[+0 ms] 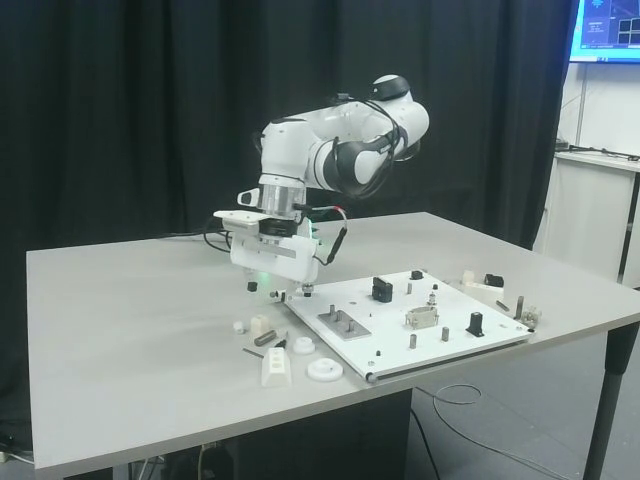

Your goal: Remove square peg 3.

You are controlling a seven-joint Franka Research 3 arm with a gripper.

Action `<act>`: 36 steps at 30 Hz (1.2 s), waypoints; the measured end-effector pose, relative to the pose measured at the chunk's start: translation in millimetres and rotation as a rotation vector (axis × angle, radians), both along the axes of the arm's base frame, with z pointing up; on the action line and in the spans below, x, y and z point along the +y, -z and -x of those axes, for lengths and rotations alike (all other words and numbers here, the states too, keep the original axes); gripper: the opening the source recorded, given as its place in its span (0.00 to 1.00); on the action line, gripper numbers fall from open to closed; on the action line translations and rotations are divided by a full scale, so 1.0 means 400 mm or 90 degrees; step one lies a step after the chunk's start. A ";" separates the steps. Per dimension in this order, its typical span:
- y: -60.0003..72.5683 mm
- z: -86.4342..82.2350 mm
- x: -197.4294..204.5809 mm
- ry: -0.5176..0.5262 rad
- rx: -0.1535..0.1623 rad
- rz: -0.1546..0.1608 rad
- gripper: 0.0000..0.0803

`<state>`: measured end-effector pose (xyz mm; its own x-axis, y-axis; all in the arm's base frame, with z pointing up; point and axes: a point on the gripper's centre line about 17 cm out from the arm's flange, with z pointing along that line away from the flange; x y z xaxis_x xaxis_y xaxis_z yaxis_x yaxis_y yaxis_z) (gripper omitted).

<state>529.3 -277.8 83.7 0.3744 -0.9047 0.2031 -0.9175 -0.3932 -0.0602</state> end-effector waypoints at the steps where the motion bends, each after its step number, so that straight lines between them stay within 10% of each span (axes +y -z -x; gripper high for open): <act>1: 0.000 0.000 0.000 0.000 0.000 -0.001 1.00; 36: 0.021 -0.008 0.007 -0.033 0.031 -0.014 1.00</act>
